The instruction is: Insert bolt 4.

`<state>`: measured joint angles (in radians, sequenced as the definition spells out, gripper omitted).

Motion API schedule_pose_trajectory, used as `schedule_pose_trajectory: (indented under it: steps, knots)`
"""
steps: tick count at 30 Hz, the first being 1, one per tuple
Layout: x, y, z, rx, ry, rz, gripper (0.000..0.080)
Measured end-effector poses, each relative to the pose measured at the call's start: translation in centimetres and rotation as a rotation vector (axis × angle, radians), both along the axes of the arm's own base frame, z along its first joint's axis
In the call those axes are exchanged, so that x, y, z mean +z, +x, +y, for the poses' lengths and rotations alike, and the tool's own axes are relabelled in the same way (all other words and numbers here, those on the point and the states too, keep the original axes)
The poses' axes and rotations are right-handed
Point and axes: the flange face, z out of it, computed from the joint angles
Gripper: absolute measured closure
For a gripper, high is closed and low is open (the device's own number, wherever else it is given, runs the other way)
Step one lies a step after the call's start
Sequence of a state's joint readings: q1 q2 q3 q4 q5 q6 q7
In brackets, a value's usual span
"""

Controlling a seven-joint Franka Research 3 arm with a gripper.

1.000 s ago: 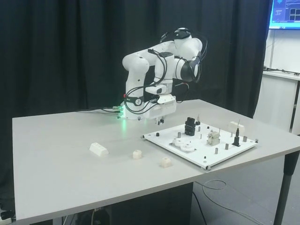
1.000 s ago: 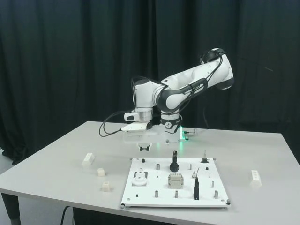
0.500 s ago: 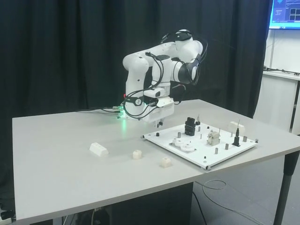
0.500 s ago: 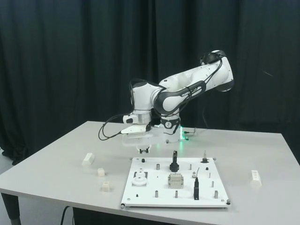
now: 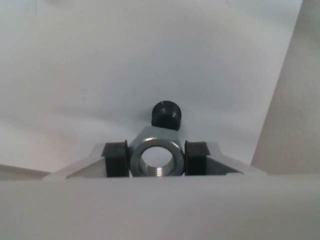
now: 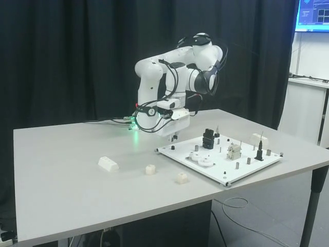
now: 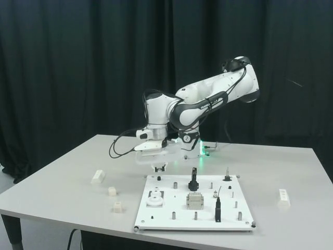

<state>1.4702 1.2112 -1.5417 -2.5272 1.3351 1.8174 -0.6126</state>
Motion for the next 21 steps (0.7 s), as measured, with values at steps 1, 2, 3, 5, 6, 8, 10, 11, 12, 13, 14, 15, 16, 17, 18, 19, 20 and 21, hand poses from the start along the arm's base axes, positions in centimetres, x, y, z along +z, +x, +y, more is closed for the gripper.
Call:
schedule_pose_trajectory:
  steps: [1,2,3,5,6,8,10,11,12,13,14,15,16,17,18,19,20,21]
  knots:
    - [-0.1,0.0,0.0,0.004,0.001,0.001,0.0563]
    - [-0.2,0.0,0.0,0.008,0.001,0.003,0.0563]
    - [-0.3,-0.1,0.0,0.012,0.001,0.005,0.0563]
    - [-0.4,-0.1,0.0,0.018,0.001,0.007,0.0563]
    - [-0.5,-0.1,0.0,0.020,0.001,0.009,0.0563]
    - [-0.7,-0.2,-0.1,0.023,0.001,0.011,0.0563]
    - [-0.9,-0.2,-0.2,0.027,0.001,0.012,0.0563]
    - [-1.0,-0.2,-0.2,0.029,0.001,0.012,0.0563]
    - [-1.1,-0.2,-0.3,0.030,0.002,0.013,0.0563]
    - [-1.2,-0.2,-0.3,0.032,0.003,0.012,0.0563]
    - [-1.3,-0.2,-0.3,0.033,0.004,0.011,0.0563]
    - [-1.4,-0.2,-0.4,0.033,0.006,0.009,0.0563]
    - [-1.4,-0.2,-0.4,0.034,0.008,0.008,0.0563]
    - [-1.5,-0.2,-0.5,0.035,0.009,0.006,0.0563]
    - [-1.6,-0.2,-0.5,0.035,0.010,0.004,0.0563]
    - [-1.7,-0.2,-0.5,0.035,0.012,0.002,0.0563]
    - [-1.7,-0.2,-0.6,0.034,0.013,-0.001,0.0563]
    - [-1.8,-0.2,-0.6,0.035,0.014,-0.003,0.0563]
